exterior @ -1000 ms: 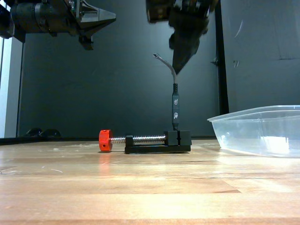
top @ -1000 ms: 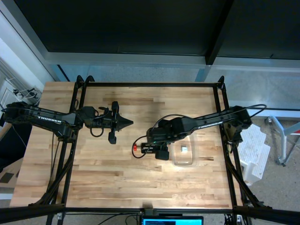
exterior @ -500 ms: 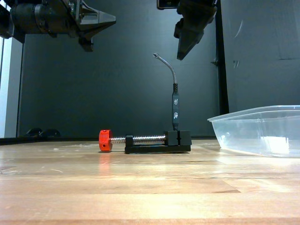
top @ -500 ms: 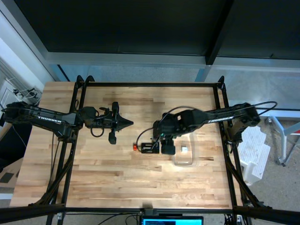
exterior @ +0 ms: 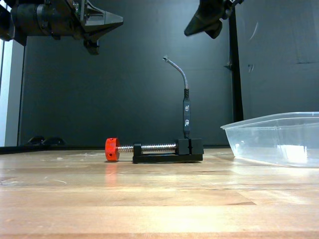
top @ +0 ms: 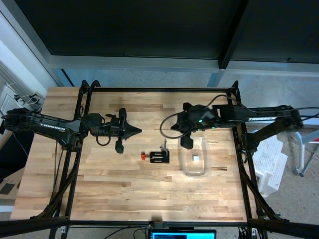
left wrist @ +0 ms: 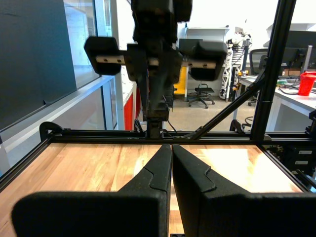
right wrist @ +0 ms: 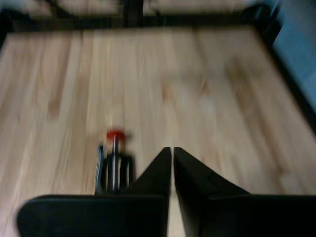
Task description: Pick the USB-C connector and install on taskboard
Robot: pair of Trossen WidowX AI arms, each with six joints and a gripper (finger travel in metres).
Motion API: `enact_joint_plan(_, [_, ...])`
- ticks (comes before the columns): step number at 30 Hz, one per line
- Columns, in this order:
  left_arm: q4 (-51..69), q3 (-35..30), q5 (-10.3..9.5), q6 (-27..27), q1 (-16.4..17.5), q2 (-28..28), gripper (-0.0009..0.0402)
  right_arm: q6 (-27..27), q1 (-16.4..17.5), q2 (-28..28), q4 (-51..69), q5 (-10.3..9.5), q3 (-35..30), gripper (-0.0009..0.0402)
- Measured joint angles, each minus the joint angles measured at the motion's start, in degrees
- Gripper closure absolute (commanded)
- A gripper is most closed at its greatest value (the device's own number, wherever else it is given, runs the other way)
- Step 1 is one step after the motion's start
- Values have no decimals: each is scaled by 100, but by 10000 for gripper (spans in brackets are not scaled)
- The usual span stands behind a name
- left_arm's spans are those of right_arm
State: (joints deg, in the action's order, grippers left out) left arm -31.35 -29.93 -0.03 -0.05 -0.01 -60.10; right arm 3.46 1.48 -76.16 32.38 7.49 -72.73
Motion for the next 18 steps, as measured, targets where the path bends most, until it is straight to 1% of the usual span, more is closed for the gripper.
enact_joint_plan(5, [-2, -2, 0, 2, 0, 0, 393, -197, -52, 654, -1506, -13, 914, 394])
enact_joint_plan(8, [0, 0, 0, 0, 0, 0, 393, -240, -155, 949, -2227, -179, 1436, 393])
enact_joint_plan(14, [0, -2, 0, 2, 0, 0, 393, -243, -328, 1427, -3960, -610, 2444, 393])
enact_joint_plan(15, [0, 0, 0, 2, 0, 0, 393, -240, -339, 1482, -4177, -640, 2590, 393])
enact_joint_plan(18, [0, 0, 0, 2, 0, 0, 393, -205, -361, 1598, -4721, -636, 2964, 393])
